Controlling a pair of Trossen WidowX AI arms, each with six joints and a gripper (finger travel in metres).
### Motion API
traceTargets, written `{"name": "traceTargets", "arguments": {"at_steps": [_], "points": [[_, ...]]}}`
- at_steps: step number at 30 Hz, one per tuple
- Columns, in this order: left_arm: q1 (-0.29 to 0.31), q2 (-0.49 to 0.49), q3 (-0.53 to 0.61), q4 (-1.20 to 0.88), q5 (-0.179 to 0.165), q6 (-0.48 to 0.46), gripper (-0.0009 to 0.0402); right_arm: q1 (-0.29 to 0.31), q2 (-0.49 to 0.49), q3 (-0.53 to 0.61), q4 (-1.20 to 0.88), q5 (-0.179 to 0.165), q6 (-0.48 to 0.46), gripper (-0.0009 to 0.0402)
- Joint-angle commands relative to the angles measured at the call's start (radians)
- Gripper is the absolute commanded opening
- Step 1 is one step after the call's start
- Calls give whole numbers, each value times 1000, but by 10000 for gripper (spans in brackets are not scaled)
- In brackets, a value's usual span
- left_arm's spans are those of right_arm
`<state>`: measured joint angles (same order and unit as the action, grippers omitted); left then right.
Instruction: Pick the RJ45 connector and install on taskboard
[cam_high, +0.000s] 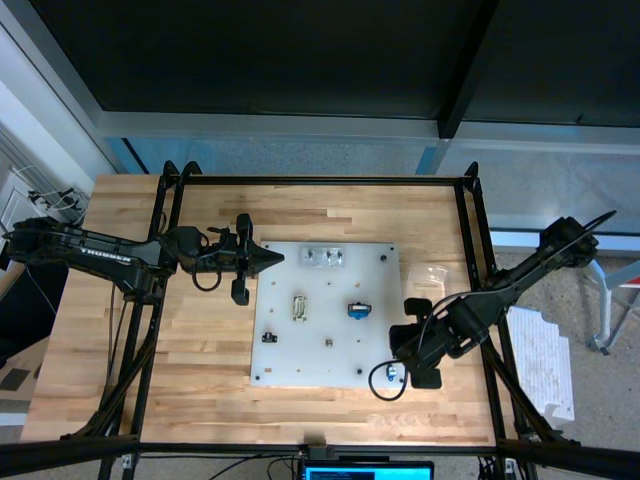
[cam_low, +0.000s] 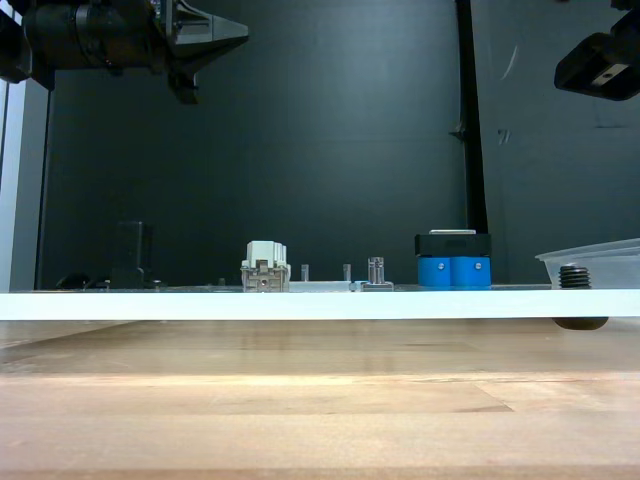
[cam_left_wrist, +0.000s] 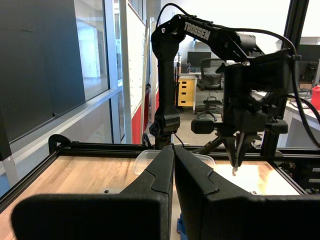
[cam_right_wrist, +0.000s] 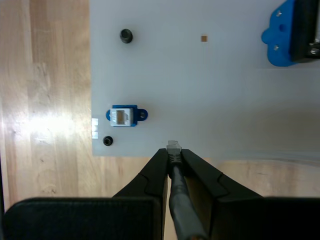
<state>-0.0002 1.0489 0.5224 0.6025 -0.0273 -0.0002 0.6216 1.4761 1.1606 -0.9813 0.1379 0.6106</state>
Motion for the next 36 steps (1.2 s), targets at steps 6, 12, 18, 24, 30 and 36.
{"name": "traceTargets", "arguments": {"at_steps": [6, 12, 18, 24, 30, 36], "points": [[0, 0, 0, 0, 0, 0, 0, 24, 72, 46, 14, -2, 27, 0], [0, 0, 0, 0, 0, 0, 0, 40, 110, 65, 35, -1, 37, 0], [0, 0, 0, 0, 0, 0, 0, 47, 145, 93, 39, 0, 37, 0], [0, 0, 0, 0, 0, 0, 0, 51, 155, 93, 63, 0, 37, 0], [0, 0, 0, 0, 0, 0, 0, 55, 155, 89, 73, 1, 38, 0], [0, 0, 0, 0, 0, 0, 0, 58, 155, 74, 78, 1, 38, 0]]}}
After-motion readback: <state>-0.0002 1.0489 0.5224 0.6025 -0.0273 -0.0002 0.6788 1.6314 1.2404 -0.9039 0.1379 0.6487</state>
